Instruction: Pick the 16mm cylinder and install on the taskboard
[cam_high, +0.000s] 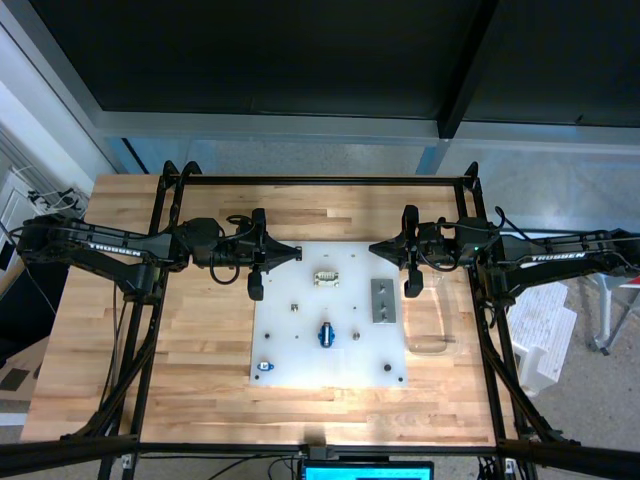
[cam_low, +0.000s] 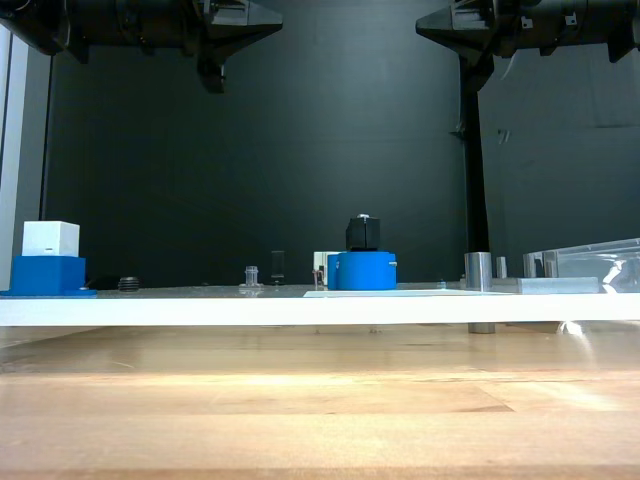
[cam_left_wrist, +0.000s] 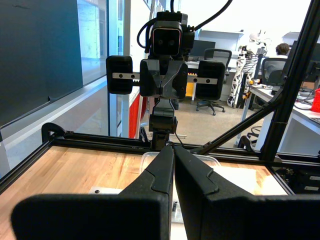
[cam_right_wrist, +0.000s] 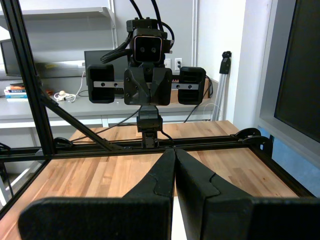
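The taskboard (cam_high: 300, 345) is a white plate in the middle of the table, seen edge-on in the low view (cam_low: 200, 310). A small grey peg that I take for the 16mm cylinder (cam_high: 358, 336) stands on it just right of the blue fitting (cam_high: 326, 333), upright in the low view (cam_low: 478, 272). My left gripper (cam_high: 297, 252) hovers high over the board's far left edge, shut and empty (cam_left_wrist: 173, 148). My right gripper (cam_high: 374, 248) faces it over the far right edge, also shut on nothing (cam_right_wrist: 174, 149). Both are well above the cylinder.
On the board are a grey metal block (cam_high: 384, 300), a silver connector (cam_high: 325, 278) and a small blue and white part (cam_high: 263, 366) at the near left corner. A clear tray (cam_high: 440, 320) lies beside the board's right edge. A black frame rings the table.
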